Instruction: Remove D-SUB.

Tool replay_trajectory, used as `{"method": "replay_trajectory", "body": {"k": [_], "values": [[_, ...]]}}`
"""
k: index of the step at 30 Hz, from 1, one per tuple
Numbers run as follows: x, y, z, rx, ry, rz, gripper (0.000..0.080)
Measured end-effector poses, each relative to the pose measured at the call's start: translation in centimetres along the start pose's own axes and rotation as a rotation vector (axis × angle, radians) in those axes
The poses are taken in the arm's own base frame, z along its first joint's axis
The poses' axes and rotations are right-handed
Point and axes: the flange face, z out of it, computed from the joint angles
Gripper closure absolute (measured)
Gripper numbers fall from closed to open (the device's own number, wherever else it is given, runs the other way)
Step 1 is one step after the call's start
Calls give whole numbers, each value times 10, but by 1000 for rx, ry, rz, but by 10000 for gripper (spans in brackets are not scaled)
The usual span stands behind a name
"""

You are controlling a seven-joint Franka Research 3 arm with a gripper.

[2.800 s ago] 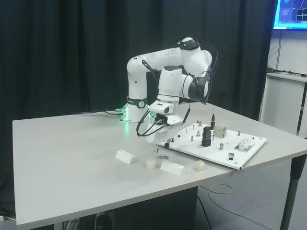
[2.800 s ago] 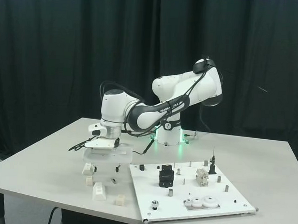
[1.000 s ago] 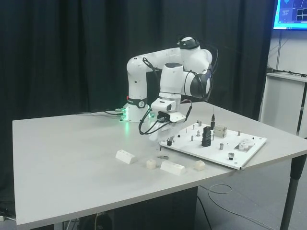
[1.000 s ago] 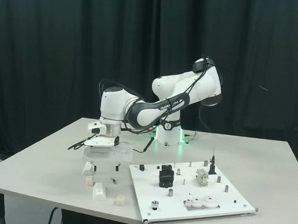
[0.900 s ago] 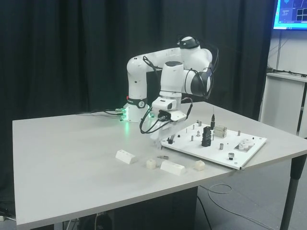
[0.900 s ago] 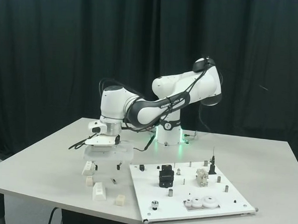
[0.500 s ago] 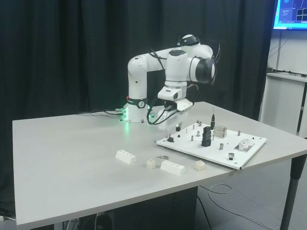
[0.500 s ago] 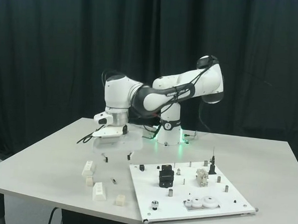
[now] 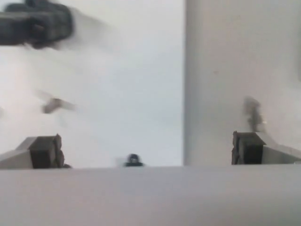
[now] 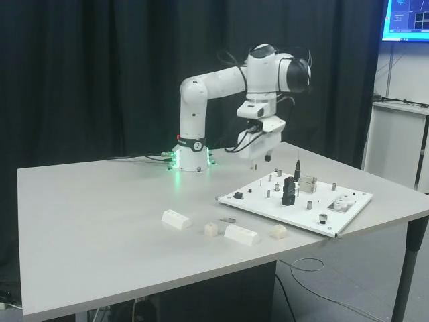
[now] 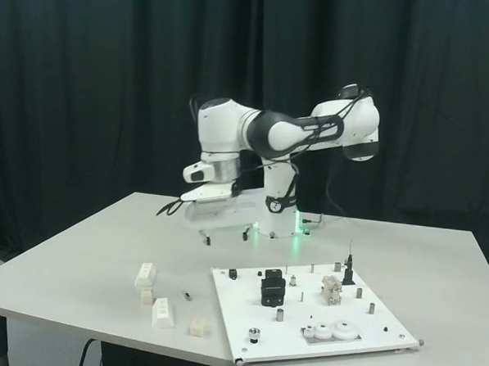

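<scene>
The white task board point(image 10: 348, 213) point(image 11: 229, 313) lies on the grey table and carries a black connector block point(image 10: 288, 191) point(image 11: 272, 288), a small grey connector point(image 10: 307, 183) point(image 11: 331, 290) and several pegs. I cannot tell which part is the D-SUB. My gripper point(image 10: 260, 155) point(image 11: 225, 235) hangs high over the table by the board's far corner, near the arm's base. In the wrist view the gripper point(image 9: 146, 150) is open, with nothing between its fingers point(image 9: 44, 151). Below it a blurred black part point(image 9: 35, 23) and the board's edge point(image 9: 184, 84) show.
Several white blocks point(image 10: 175, 219) point(image 11: 163, 312) and a small dark part point(image 10: 228, 219) point(image 11: 187, 295) lie on the table in front of the board. White gears point(image 10: 343, 201) point(image 11: 335, 330) sit near the board's far end. Green lights glow at the arm's base point(image 10: 175, 161).
My gripper has risen from low over the table by the white blocks and swung back toward the arm's base and the board's far corner. The small dark part stays on the table.
</scene>
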Motion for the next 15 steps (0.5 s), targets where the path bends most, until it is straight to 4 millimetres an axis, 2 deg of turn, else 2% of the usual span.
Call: {"method": "replay_trajectory", "body": {"k": [7, 15], "values": [[-21, -29, -5, 9, 13, 15, 3], [-31, -59, -3, -4, 56, 37, 3]]}}
